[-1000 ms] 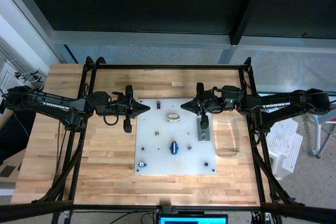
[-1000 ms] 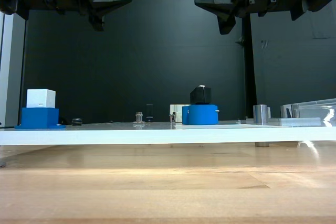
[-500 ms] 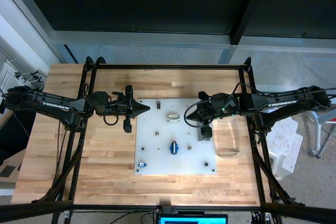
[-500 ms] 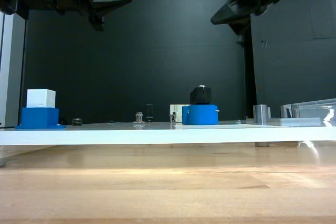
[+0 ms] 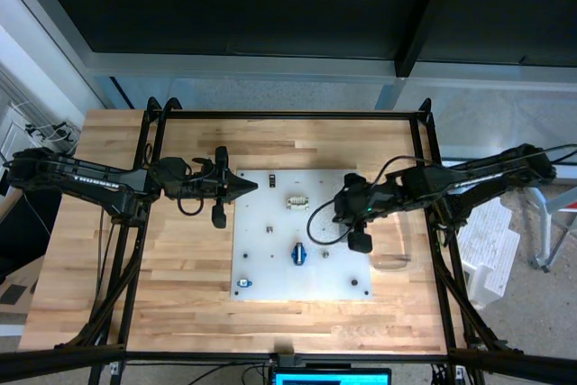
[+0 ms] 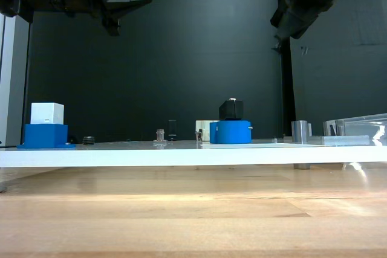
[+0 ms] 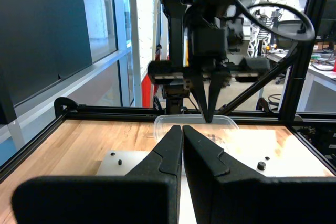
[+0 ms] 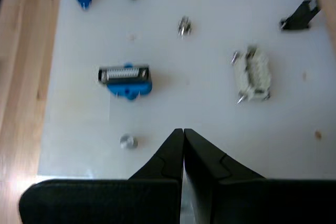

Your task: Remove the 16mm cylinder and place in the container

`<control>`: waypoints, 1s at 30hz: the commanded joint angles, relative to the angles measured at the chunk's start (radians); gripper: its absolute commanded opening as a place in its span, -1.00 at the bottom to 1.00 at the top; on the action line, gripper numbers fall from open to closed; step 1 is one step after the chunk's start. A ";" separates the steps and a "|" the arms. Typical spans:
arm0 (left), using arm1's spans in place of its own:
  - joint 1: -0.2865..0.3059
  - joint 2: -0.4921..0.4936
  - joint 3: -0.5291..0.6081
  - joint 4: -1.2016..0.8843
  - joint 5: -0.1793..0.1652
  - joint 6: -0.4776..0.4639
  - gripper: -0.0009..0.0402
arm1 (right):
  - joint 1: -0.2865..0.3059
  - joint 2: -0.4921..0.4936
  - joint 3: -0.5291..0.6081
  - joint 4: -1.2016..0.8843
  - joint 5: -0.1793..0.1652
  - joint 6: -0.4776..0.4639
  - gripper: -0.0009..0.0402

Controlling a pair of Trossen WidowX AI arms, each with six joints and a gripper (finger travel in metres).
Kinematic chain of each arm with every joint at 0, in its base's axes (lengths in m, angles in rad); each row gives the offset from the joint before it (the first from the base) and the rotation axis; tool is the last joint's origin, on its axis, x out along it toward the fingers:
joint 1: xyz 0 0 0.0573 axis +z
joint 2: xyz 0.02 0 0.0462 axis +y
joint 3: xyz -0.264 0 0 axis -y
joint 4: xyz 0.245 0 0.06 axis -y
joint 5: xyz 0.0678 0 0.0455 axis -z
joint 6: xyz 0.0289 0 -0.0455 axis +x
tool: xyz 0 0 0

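Jaws closed on both: right gripper (image 8: 183, 130) hovers above the board (image 8: 294, 103), 16mm cylinder (image 8: 127, 141) seemingly below and aside of its tips — approach step. Well apart, left gripper (image 7: 182, 128) idles. Next — open, centre, descend.

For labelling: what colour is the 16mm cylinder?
Grey; low view. Left gripper at board's left; right gripper over board.
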State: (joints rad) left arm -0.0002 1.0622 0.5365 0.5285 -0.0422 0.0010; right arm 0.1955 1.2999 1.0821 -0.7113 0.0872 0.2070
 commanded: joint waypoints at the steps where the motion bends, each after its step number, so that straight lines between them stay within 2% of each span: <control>1: 0.000 0.000 0.000 0.000 0.000 0.000 -0.96 | 0.021 0.072 0.064 -0.092 0.000 0.022 -0.95; 5: 0.000 0.000 0.000 0.000 0.000 0.000 -0.96 | 0.043 0.164 0.143 -0.196 0.001 0.033 -0.89; 8: 0.000 0.000 0.000 0.000 0.000 0.000 -0.96 | 0.063 0.229 0.189 -0.232 0.003 0.050 -0.75; 14: 0.000 0.000 0.000 0.000 0.000 0.000 -0.96 | 0.105 0.336 0.242 -0.241 0.000 0.051 -0.35; 23: 0.000 0.000 0.000 0.000 0.000 0.000 -0.96 | 0.120 0.445 0.252 -0.239 0.000 0.074 0.26; 26: 0.000 0.000 0.000 0.000 0.000 0.000 -0.96 | 0.124 0.471 0.251 -0.235 0.000 0.074 0.35; 30: 0.000 0.000 0.000 0.000 0.000 0.000 -0.96 | 0.127 0.497 0.248 -0.204 -0.001 0.073 0.36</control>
State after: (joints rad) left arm -0.0002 1.0622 0.5365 0.5278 -0.0422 0.0010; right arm 0.3210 1.7885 1.3319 -0.9268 0.0872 0.2817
